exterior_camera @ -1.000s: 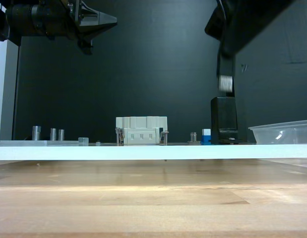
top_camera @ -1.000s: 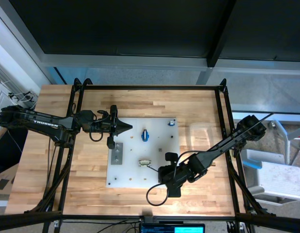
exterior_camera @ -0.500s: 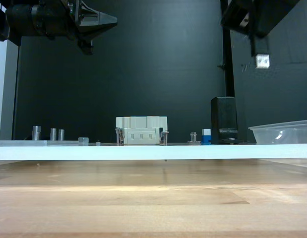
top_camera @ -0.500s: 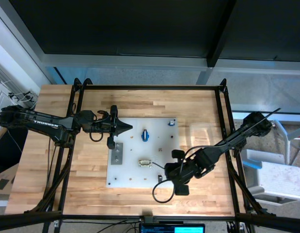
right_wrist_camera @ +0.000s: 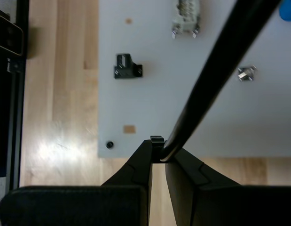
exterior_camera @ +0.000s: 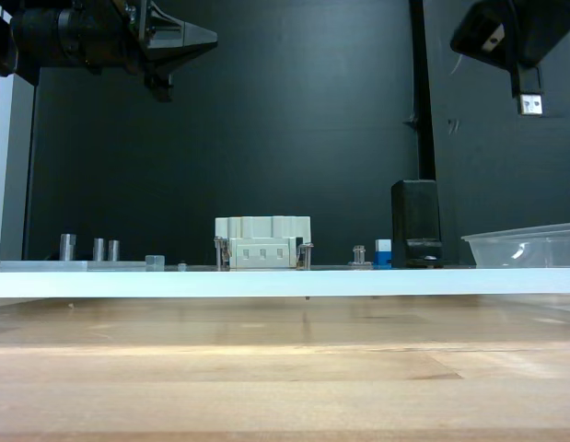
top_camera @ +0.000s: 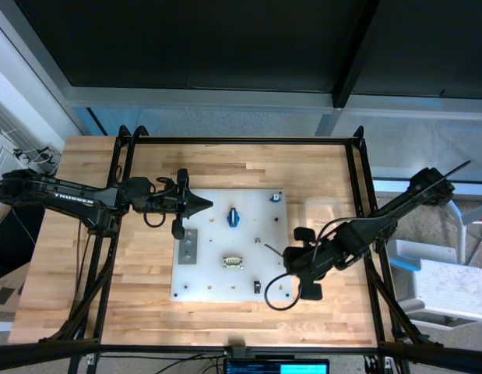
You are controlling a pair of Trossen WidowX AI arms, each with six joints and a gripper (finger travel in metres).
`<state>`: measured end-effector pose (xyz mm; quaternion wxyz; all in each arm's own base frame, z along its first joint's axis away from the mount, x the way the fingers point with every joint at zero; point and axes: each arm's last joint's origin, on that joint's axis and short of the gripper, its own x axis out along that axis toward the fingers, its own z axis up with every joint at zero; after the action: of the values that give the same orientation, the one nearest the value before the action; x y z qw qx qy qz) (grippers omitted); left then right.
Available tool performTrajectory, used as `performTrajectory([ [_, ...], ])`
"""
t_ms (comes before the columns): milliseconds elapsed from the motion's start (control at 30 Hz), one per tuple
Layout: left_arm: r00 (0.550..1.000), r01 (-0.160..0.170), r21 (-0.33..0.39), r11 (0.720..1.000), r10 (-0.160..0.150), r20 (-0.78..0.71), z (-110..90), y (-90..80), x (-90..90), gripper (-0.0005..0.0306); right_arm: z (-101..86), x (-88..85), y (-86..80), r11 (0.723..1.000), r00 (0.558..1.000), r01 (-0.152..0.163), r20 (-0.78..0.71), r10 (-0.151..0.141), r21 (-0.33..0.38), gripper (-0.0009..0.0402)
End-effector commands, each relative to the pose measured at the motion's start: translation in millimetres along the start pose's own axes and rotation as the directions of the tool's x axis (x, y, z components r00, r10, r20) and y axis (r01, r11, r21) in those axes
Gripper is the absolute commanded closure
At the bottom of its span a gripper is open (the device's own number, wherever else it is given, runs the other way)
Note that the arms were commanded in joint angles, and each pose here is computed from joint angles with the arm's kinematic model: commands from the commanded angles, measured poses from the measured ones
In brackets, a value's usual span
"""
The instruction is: Remove the USB connector from the USB hub and place in the container
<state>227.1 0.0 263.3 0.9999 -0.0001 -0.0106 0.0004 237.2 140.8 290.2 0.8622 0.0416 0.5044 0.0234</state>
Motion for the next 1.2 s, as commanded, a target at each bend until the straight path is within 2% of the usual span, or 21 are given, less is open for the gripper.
performTrajectory([
  [33, 1.000, 0.000, 0.000, 1.000, 0.000, 0.000, 0, 0.0, 0.1, 0.0300, -9.8, -5.5, -10.0, 1.000, 1.000, 0.004, 0.003, -0.005, 0.013, 0.0393],
  [267, 1.000, 0.000, 0.000, 1.000, 0.000, 0.000, 0, 0.0, 0.1, 0.0300, -35.0, -14.8, -33.1, 0.999, 1.000, 0.013, 0.010, -0.013, 0.040, 0.0393],
  [700, 1.000, 0.000, 0.000, 1.000, 0.000, 0.000, 0, 0.1, 0.1, 0.0300, -74.9, -30.8, -68.8, 0.993, 0.998, 0.055, -0.017, -0.053, 0.105, 0.0393],
  [1200, 1.000, 0.000, 0.000, 1.000, 0.000, 0.000, 0, 0.0, 0.1, 0.0300, -117.5, -34.9, -91.5, 0.983, 0.998, 0.061, -0.038, -0.055, 0.173, 0.0393],
])
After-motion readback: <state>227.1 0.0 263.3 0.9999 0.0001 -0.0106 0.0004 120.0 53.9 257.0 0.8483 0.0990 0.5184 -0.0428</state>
